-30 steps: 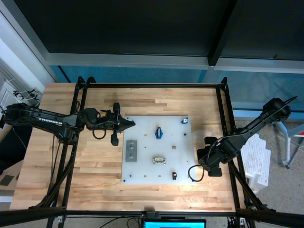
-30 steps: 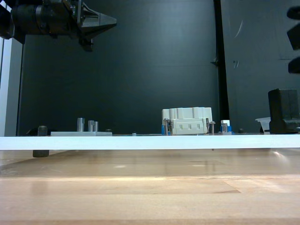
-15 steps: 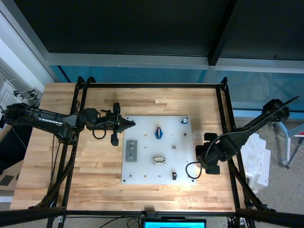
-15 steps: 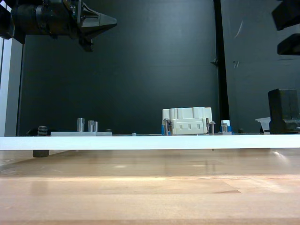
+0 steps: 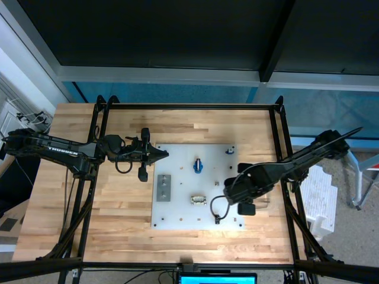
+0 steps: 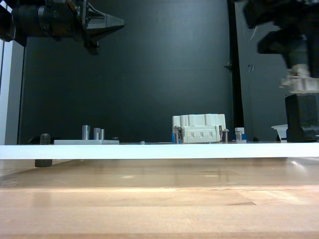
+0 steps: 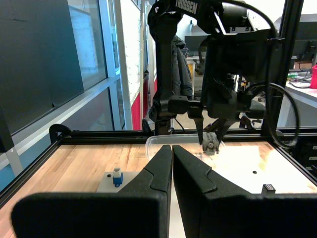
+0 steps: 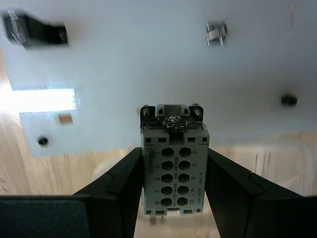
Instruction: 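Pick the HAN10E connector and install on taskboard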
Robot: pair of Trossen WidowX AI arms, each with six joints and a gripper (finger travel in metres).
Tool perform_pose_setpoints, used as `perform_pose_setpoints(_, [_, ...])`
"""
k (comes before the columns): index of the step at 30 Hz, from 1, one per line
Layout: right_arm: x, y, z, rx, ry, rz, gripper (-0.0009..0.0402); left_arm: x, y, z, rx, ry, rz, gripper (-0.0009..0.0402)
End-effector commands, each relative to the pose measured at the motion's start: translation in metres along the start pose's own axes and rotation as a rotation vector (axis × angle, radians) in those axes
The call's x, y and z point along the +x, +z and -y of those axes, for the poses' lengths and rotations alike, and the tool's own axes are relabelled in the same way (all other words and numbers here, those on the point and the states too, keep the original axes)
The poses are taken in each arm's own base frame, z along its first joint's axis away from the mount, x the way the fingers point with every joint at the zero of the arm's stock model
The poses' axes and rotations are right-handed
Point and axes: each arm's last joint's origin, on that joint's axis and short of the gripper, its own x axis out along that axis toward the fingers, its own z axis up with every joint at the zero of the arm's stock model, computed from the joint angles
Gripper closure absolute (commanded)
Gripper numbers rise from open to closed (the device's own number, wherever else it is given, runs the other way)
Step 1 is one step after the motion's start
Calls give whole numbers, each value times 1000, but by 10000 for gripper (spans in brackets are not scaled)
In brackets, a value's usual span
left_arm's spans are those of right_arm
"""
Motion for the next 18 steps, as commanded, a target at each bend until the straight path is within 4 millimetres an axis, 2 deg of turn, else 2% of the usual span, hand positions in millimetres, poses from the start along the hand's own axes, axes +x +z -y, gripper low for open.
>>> perform_pose_setpoints(1, [1, 18, -3, -5, -4, -3, 380, 0, 0, 0, 0, 0, 0, 392])
perform_pose_setpoints(8, [6, 52, -8, -8, -8, -4, 380, 0, 0, 0, 0, 0, 0, 392])
perform_pose_setpoints(18, [17, 89, -11, -30, -8, 1, 380, 0, 0, 0, 0, 0, 0, 392])
